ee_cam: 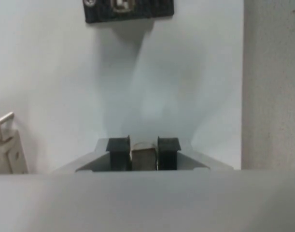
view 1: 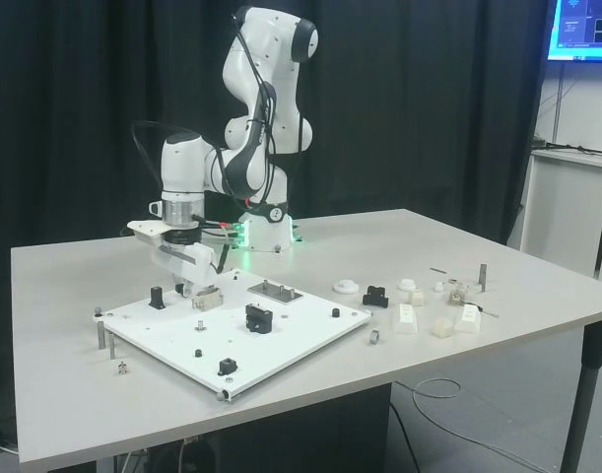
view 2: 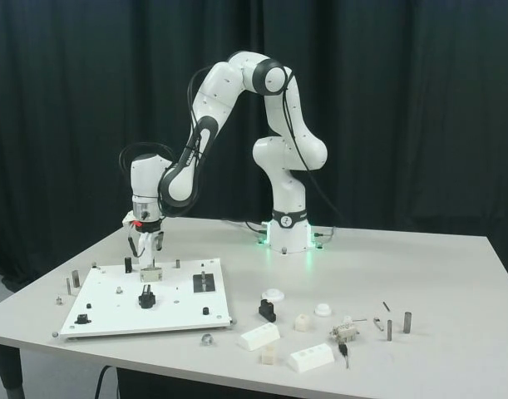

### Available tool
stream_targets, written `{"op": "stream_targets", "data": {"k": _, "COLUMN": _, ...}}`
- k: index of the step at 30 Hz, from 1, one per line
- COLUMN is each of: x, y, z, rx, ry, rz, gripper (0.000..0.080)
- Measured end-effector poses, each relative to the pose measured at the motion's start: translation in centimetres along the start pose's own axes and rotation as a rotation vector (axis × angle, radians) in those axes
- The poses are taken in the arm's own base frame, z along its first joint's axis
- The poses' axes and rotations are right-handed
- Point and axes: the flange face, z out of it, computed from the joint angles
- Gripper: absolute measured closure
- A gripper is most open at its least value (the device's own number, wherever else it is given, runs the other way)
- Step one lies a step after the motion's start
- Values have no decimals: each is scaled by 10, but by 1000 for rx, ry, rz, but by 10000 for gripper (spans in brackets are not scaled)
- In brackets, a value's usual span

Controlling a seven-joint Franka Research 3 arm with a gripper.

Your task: Remove square peg 3.

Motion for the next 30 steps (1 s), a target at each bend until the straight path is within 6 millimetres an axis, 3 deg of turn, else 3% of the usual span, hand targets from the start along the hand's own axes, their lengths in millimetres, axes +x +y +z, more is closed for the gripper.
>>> {"op": "stream_targets", "data": {"k": 30, "x": 2, "y": 0, "z": -8, "rx": 3, "ry": -5, "rz": -10, "gripper": 686}}
